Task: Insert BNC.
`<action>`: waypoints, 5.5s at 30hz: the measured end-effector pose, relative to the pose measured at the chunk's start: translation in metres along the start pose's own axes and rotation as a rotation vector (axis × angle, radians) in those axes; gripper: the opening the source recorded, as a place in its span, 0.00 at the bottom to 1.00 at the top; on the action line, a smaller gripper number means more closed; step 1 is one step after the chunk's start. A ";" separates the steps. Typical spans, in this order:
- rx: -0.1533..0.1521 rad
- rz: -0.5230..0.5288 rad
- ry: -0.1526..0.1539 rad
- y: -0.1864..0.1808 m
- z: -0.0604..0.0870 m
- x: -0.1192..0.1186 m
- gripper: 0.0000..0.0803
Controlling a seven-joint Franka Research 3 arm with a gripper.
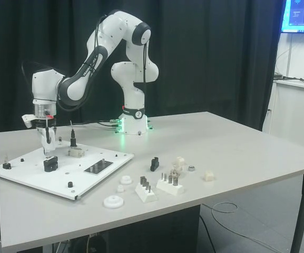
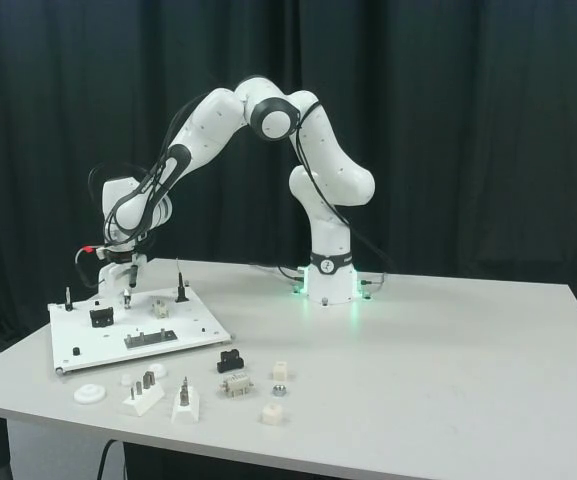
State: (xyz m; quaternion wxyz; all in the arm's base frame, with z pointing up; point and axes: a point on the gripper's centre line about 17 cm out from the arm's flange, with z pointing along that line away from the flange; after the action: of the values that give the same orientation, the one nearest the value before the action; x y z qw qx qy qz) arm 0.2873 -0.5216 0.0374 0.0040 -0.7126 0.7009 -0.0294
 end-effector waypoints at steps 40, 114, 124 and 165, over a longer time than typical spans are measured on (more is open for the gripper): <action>-0.033 -0.024 -0.007 0.000 0.005 -0.001 0.16; -0.037 0.386 -0.002 0.003 0.005 -0.001 0.16; -0.038 0.502 0.000 0.004 0.005 -0.001 0.16; -0.044 0.861 0.004 0.006 0.005 -0.002 0.16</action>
State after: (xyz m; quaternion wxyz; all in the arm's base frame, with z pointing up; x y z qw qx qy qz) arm 0.2811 -0.5200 0.0316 -0.0007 -0.3549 0.9348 -0.0116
